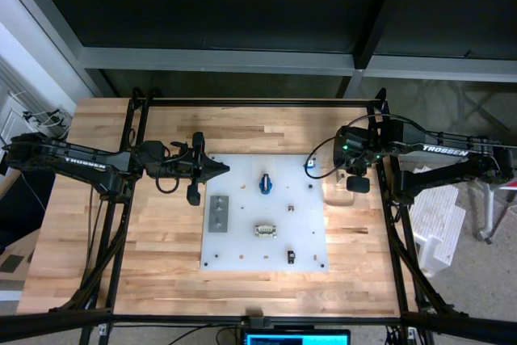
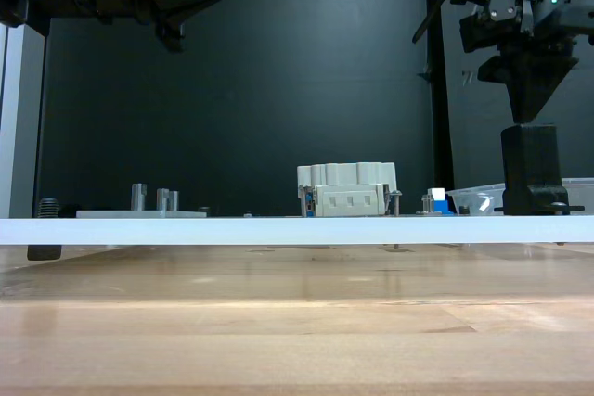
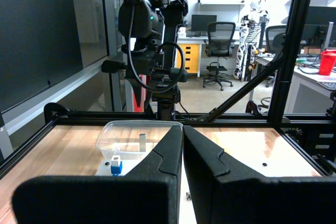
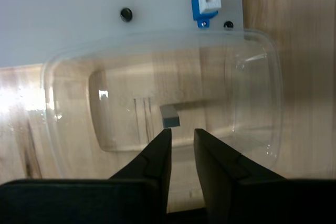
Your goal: Pick the 16mm bar and install on taskboard
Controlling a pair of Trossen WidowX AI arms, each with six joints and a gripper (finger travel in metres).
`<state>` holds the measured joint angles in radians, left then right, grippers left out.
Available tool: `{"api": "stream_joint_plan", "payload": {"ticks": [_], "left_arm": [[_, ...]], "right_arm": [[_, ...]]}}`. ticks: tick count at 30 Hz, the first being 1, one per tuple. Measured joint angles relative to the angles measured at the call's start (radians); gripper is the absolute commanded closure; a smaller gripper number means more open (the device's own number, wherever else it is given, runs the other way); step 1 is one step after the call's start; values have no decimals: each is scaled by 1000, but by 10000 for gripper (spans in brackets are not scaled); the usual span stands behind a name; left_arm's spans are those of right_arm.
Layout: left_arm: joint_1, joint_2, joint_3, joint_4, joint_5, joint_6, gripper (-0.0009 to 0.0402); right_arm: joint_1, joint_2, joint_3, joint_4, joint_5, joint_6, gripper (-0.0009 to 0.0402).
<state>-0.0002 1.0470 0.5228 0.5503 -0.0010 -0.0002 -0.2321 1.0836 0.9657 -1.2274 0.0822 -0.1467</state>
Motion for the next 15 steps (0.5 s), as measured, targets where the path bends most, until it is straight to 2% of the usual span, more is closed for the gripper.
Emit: {"api": "stream_joint_plan", "payload": {"ticks": [5,15], "left_arm": [[0,0,0,0,0,0,393],[0,0,0,0,0,0,393]], "right_arm": [[-22,0,-51,6,0,-52,283],[-43,0,-161,116,2,-73,232]]}}
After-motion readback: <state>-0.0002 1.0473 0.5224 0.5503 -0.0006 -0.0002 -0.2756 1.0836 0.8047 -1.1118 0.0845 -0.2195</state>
